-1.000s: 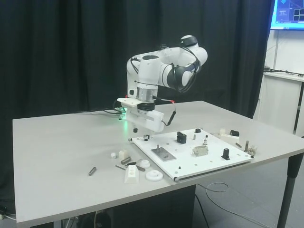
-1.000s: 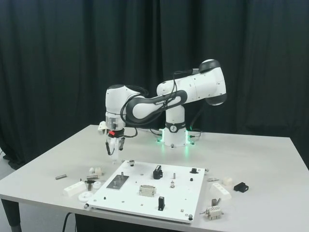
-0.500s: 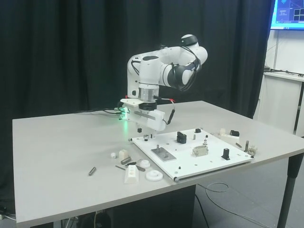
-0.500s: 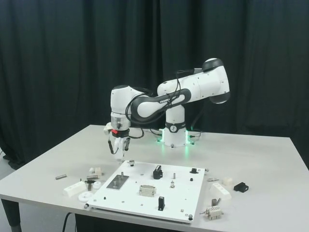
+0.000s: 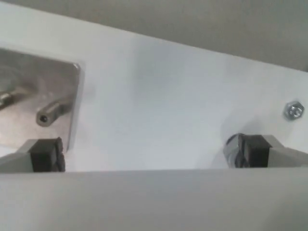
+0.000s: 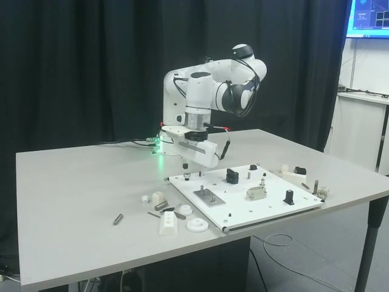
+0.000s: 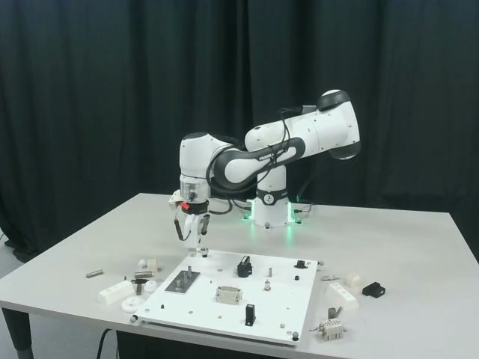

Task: Remove bolt 4.

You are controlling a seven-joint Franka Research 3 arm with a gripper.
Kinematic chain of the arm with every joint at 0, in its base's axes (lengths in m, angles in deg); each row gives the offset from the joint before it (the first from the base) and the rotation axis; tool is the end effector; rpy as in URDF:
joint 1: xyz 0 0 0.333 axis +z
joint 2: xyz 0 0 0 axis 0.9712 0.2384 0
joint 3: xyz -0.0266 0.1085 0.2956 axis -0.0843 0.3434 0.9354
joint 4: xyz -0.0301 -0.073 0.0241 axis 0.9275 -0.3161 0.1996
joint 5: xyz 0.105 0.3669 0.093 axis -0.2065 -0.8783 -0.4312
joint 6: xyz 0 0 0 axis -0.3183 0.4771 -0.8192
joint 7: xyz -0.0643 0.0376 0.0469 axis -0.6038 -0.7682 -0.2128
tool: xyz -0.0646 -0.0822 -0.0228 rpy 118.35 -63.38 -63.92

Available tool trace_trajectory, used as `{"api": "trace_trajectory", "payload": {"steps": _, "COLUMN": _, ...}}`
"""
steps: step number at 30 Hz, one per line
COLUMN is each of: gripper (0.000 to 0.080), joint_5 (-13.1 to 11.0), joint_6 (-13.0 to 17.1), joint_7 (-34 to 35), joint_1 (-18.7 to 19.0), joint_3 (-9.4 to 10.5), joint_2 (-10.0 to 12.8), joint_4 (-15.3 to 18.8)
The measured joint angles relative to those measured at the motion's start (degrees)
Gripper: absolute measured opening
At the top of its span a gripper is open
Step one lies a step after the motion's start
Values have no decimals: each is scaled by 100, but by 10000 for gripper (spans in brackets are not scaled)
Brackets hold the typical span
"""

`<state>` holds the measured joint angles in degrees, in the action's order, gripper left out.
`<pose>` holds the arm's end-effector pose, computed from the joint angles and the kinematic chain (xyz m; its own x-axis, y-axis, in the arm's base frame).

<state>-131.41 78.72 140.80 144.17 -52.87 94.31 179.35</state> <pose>0.4741 -0.1327 0.2435 -0.5463 -0.8369 0.0326 -0.8375 0.5453 -0.0348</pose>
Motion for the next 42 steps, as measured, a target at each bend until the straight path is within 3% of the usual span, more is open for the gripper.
{"api": "trace_trajectory", "payload": {"steps": 9, "gripper": 800, "joint_5": 211, "joint_6": 44, "joint_7": 61, "joint_1": 123, "joint_3": -7, "joint_2": 0, "joint_4": 155}}
{"api": "trace_trajectory", "payload": {"steps": 17, "gripper": 800, "joint_5": 226, "joint_6": 46, "joint_7": 42, "joint_1": 261, "joint_3": -7, "joint_2": -3, "joint_4": 378}}
{"api": "trace_trajectory", "payload": {"steps": 32, "gripper": 800, "joint_5": 62, "joint_6": 45, "joint_7": -71, "joint_1": 552, "joint_3": 39, "joint_2": -73, "joint_4": 763}}
{"api": "trace_trajectory", "payload": {"steps": 42, "gripper": 800, "joint_5": -48, "joint_6": 92, "joint_7": -187, "joint_1": 595, "joint_3": 147, "joint_2": -72, "joint_4": 836}}
